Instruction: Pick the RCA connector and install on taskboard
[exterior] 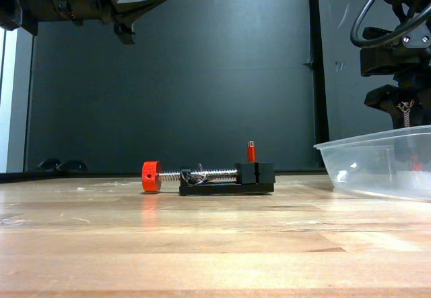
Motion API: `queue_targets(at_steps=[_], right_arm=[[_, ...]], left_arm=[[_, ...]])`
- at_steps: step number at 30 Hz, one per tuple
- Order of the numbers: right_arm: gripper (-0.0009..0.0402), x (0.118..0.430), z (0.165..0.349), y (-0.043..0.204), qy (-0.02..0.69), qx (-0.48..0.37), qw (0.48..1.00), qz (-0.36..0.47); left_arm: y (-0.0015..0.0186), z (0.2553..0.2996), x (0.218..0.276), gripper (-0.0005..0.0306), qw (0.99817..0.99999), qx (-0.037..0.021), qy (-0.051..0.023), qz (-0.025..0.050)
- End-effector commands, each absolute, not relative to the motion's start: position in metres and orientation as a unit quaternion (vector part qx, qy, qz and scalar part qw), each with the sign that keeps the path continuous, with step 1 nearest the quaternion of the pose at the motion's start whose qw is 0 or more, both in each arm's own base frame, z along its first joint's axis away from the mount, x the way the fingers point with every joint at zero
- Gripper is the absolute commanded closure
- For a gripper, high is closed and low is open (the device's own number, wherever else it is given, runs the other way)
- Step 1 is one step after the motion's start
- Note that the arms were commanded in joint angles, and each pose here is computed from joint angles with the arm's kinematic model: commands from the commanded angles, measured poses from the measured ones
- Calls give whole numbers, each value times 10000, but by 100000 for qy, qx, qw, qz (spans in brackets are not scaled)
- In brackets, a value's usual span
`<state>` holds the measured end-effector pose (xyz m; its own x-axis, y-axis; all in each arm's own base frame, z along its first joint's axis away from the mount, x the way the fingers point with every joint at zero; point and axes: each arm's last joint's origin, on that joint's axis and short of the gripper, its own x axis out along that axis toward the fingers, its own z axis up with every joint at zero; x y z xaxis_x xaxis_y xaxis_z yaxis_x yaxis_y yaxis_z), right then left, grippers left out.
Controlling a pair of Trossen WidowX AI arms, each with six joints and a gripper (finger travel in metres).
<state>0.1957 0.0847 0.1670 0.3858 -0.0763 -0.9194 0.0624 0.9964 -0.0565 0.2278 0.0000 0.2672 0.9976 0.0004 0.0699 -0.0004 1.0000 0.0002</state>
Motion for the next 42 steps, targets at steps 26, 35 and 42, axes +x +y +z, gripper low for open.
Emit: queue_targets(at_steps=[26,35,42], right_arm=[[332,1938,1652,839,55785,-679,82880,-4286],[369,1939,1652,837,55742,-740,82911,-4255],[393,1940,1652,838,55714,-725,82930,-4246]], left_arm=[[1,2673,2279,300,99938,9,-3518,38],[0,2673,2279,300,99938,8,-3518,19],[1,2673,2279,300,99938,9,-3518,38]])
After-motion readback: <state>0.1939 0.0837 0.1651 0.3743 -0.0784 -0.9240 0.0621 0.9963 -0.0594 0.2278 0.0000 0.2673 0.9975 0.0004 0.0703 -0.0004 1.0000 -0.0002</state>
